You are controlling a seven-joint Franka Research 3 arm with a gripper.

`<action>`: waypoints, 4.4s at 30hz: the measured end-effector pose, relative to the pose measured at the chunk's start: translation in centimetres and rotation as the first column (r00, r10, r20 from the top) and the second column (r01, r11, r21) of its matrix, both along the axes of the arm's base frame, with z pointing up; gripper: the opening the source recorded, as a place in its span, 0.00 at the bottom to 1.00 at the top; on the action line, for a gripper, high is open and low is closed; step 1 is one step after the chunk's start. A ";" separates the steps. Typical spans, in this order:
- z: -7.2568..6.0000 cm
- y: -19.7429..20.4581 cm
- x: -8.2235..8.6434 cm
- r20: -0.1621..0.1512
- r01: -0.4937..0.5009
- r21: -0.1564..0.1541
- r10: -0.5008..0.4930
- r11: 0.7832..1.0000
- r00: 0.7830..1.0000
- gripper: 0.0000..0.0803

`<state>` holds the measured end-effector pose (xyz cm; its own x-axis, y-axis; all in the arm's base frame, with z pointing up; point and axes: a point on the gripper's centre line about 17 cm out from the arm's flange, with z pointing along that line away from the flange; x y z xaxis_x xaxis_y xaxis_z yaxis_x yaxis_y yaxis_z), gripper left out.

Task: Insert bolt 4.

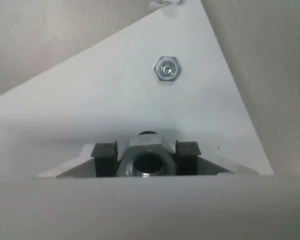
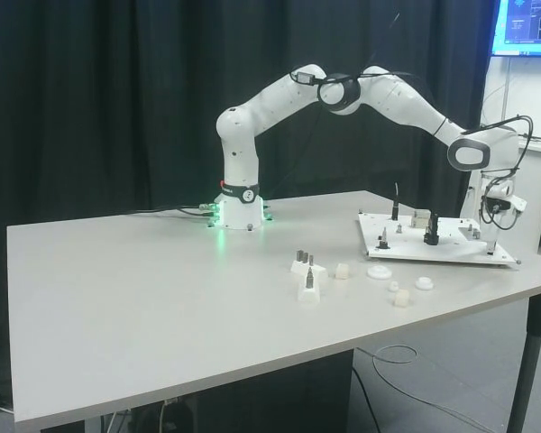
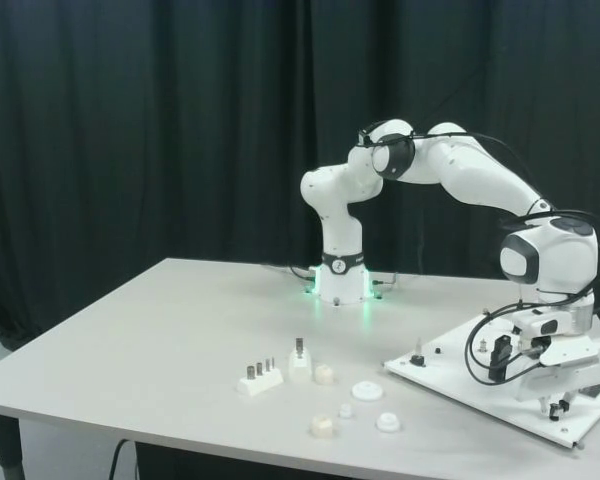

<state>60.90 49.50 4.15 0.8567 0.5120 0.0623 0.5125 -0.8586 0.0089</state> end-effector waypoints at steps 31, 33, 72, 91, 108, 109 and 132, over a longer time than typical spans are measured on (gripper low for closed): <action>0.0 0.0 0.1 -0.009 0.234 0.009 -0.234 0.972 0.972 0.31; 0.0 0.0 0.1 -0.010 0.252 0.010 -0.252 0.968 0.968 0.31; 0.0 -0.1 0.1 -0.026 0.492 0.025 -0.491 0.870 0.871 0.31; 0.0 -0.1 0.2 -0.059 0.620 0.035 -0.618 0.784 0.784 0.31; 0.0 -0.1 0.1 -0.067 0.660 0.035 -0.657 0.751 0.751 0.31; 0.0 -0.1 0.1 -0.067 0.668 0.035 -0.665 0.744 0.744 0.31; 0.0 0.0 0.1 -0.077 0.791 0.033 -0.787 0.611 0.612 0.31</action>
<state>61.03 49.45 4.12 0.9303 -0.3666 0.0132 -0.3652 -0.9290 -0.0589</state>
